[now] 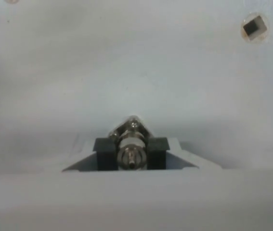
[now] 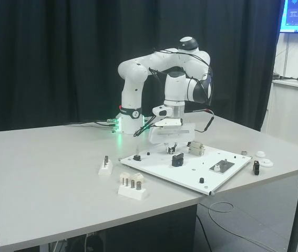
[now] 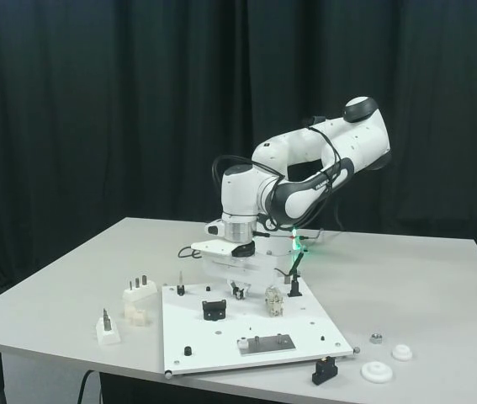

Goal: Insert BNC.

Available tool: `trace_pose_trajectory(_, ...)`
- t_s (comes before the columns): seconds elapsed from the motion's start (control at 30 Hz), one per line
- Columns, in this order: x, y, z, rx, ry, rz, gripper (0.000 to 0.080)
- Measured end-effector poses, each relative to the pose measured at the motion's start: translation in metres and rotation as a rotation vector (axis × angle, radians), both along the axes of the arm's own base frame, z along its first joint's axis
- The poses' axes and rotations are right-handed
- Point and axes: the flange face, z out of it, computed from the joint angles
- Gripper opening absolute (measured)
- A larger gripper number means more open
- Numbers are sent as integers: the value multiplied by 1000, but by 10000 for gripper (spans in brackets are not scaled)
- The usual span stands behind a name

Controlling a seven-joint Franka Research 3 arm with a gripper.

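Wrist view shows my hand (image 1: 132, 161) clenched on the small metal BNC connector (image 1: 131, 147), held above the flat white board (image 1: 136, 72). My white arm (image 3: 305, 160) arches from its base, wrist pointing straight down over the grey surface (image 2: 49, 163).

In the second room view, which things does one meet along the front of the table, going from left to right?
Small white block → larger white block → white board → black clamp → large white disc → small white disc.
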Motion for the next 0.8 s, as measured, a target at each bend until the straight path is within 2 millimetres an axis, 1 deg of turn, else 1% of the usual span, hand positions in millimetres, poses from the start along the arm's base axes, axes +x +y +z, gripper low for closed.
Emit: trace_pose_trajectory(0.8,0,0,0,-1,0,9,126)
